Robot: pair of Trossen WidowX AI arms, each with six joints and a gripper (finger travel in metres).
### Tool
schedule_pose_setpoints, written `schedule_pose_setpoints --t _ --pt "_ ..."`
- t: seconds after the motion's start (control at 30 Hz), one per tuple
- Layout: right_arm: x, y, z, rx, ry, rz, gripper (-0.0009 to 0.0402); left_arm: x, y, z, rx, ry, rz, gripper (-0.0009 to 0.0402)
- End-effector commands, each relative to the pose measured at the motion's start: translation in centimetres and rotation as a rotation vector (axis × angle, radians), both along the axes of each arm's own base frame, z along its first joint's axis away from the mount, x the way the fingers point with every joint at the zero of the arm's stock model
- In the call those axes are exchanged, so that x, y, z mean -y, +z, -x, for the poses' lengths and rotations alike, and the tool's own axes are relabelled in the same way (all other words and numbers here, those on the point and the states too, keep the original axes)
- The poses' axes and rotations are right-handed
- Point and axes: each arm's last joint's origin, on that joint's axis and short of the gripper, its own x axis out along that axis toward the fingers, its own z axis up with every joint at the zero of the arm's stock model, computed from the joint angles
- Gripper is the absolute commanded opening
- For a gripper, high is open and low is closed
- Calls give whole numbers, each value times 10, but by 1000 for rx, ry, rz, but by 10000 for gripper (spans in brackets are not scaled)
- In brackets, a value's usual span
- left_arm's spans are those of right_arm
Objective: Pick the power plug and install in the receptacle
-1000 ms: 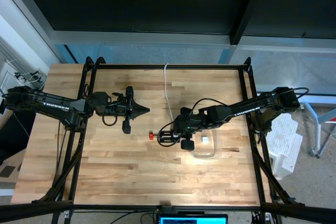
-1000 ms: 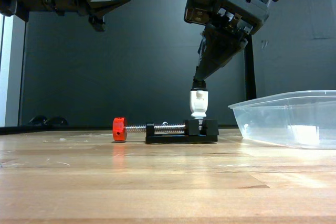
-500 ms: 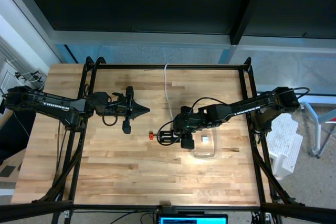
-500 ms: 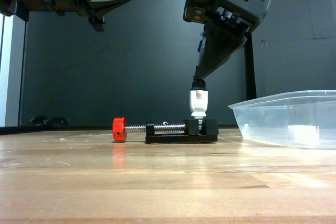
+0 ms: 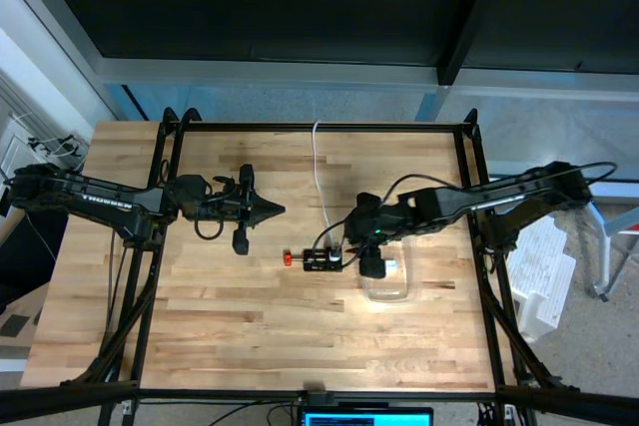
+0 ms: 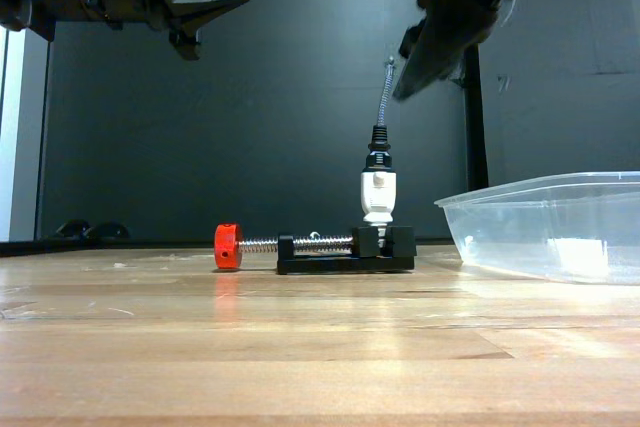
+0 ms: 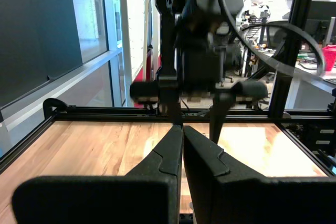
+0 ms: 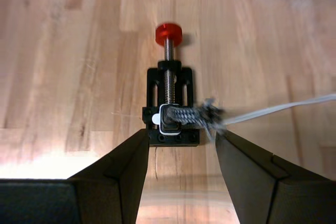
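Note:
The black power plug [image 6: 378, 146] stands upright on the white receptacle [image 6: 378, 195], a short braided stub rising from its top. The receptacle is clamped in the black vise [image 6: 345, 248] with its orange-red knob [image 6: 228, 246]. My right gripper [image 6: 407, 85] hangs open above and to the right of the plug, touching nothing. In the right wrist view its fingers [image 8: 125, 167] spread wide on either side of the plug [image 8: 181, 116] and vise [image 8: 170, 85] below. My left gripper [image 5: 270, 210] is shut and hovers high at the left, far from the vise [image 5: 319, 259].
A clear plastic tray [image 6: 545, 230] with a small white block sits just right of the vise. The receptacle's thin white cable [image 5: 319, 162] runs to the table's far edge. A black frame [image 5: 318, 128] borders the wooden table.
My right gripper has let go of the plug and lifted up and to the right. The plug stays standing in the receptacle. The left arm has not moved.

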Motion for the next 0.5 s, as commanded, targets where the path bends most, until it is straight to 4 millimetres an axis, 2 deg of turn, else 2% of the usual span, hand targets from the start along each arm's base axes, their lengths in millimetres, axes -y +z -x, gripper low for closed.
schedule_pose_setpoints --t 0.03,0.2,0.4,0.5 --pt "2 12 12 47 26 16 141 0 0 0 0 0 0 0" --pt "6 26 33 156 38 23 84 0 0 0 0 0 0 0" --pt "19 28 58 341 7 19 0 0 0 0 0 0 0 0" --pt "23 26 64 466 -11 8 6 0 0 0 0 0 0 0"
